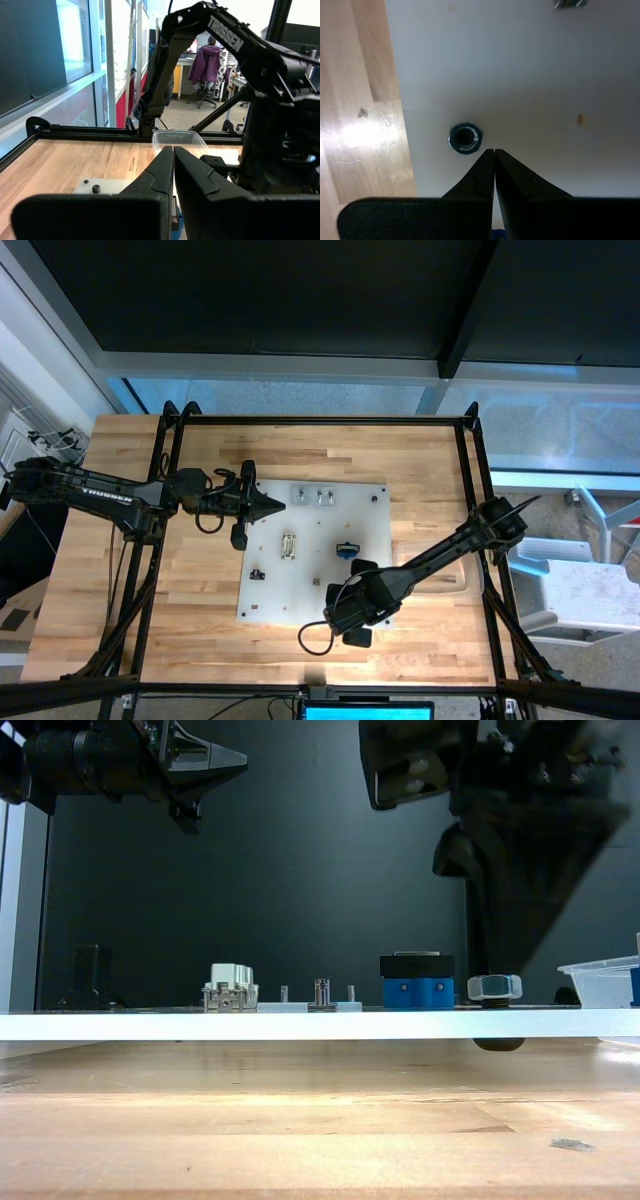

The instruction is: Pick the M12 fastener and fasten on the M12 threads

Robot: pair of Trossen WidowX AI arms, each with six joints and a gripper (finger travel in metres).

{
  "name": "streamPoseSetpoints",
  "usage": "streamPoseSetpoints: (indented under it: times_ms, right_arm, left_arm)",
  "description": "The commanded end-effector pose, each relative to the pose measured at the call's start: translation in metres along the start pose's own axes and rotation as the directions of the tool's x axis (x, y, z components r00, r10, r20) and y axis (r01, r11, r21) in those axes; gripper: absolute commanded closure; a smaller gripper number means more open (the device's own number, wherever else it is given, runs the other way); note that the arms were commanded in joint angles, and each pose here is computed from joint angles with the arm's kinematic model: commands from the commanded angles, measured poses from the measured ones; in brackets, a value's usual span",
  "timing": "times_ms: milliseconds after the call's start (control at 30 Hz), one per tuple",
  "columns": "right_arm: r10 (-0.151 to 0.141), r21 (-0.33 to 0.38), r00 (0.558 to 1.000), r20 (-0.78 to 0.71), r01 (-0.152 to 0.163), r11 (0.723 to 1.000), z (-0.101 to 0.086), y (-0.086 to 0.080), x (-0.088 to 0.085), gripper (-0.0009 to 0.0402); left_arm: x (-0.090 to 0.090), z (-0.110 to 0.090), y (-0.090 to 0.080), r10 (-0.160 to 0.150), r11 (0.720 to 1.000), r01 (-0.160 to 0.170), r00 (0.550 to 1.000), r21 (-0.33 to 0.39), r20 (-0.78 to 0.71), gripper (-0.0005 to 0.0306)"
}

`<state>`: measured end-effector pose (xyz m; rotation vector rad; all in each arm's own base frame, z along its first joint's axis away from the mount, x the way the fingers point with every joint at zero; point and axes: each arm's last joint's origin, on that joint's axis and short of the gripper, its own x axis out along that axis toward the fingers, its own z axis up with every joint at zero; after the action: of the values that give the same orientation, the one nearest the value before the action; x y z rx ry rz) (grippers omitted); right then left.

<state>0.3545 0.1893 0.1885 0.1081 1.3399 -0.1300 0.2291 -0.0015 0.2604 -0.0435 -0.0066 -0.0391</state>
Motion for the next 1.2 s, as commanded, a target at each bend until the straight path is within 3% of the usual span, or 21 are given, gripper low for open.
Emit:
streamPoseSetpoints:
  times_ms: [33, 100, 167, 200, 300, 333, 367, 567, 633, 800, 967, 1100, 1200]
  right_arm:
    - [0.005, 0.007, 1.000, 0.008, -0.005, 1.000, 0.001, 0.001, 0.001, 0.0393]
    - [0.016, 0.008, 1.000, 0.002, -0.016, 1.000, 0.001, 0.001, 0.000, 0.0393]
    - [0.062, 0.005, 0.998, -0.033, -0.061, 0.998, 0.001, 0.002, -0.002, 0.0393]
    - [0.098, 0.004, 0.993, -0.061, -0.097, 0.995, 0.000, 0.004, -0.003, 0.0393]
    - [0.243, -0.021, 0.958, -0.150, -0.249, 0.968, -0.001, 0.008, -0.007, 0.0393]
    - [0.266, -0.027, 0.949, -0.167, -0.274, 0.961, -0.001, 0.009, -0.008, 0.0393]
    - [0.269, -0.027, 0.948, -0.170, -0.277, 0.960, -0.002, 0.009, -0.009, 0.0393]
    - [0.198, -0.036, 0.972, -0.125, -0.204, 0.978, -0.001, 0.007, -0.009, 0.0393]
    - [0.156, -0.039, 0.983, -0.094, -0.161, 0.986, 0.000, 0.005, -0.009, 0.0393]
    - [0.008, -0.011, 1.000, 0.007, -0.008, 1.000, 0.003, 0.001, -0.005, 0.0393]
    - [-0.014, -0.011, 1.000, 0.008, 0.014, 1.000, 0.003, 0.002, 0.003, 0.0393]
    - [-0.010, -0.002, 1.000, 0.003, 0.010, 1.000, 0.003, 0.003, 0.009, 0.0393]
    - [0.047, -0.002, 0.998, -0.038, -0.047, 0.999, 0.002, 0.005, 0.006, 0.0393]
  left_arm:
    - [0.000, 0.000, 0.000, 0.000, 1.000, 0.000, 1.000, 0.000, 0.000, 0.0300]
    - [0.000, 0.000, 0.000, 0.000, 1.000, 0.000, 1.000, 0.000, 0.000, 0.0300]
    - [0.000, 0.000, 0.000, 0.000, 1.000, 0.000, 1.000, 0.000, 0.000, 0.0300]
    - [0.000, 0.000, 0.000, 0.000, 1.000, 0.000, 1.000, 0.000, 0.000, 0.0300]
    - [0.000, 0.000, 0.000, 0.000, 1.000, 0.000, 1.000, 0.000, 0.000, 0.0300]
    - [0.000, 0.000, 0.000, 0.000, 1.000, 0.000, 1.000, 0.000, 0.001, 0.0300]
    - [0.000, 0.000, 0.000, 0.000, 1.000, 0.000, 1.000, 0.000, 0.000, 0.0300]
    - [0.000, 0.000, 0.000, 0.000, 1.000, 0.000, 1.000, 0.000, 0.000, 0.0300]
    - [0.000, 0.000, 0.000, 0.000, 1.000, 0.000, 1.000, 0.000, 0.000, 0.0300]
    - [0.000, 0.000, 0.000, 0.000, 1.000, 0.000, 1.000, 0.000, 0.000, 0.0300]
    - [0.000, 0.000, 0.000, 0.000, 1.000, 0.000, 1.000, 0.000, 0.000, 0.0300]
    - [0.000, 0.000, 0.000, 0.000, 1.000, 0.000, 1.000, 0.000, 0.000, 0.0300]
    - [0.000, 0.000, 0.000, 0.000, 1.000, 0.000, 1.000, 0.000, 0.000, 0.0300]
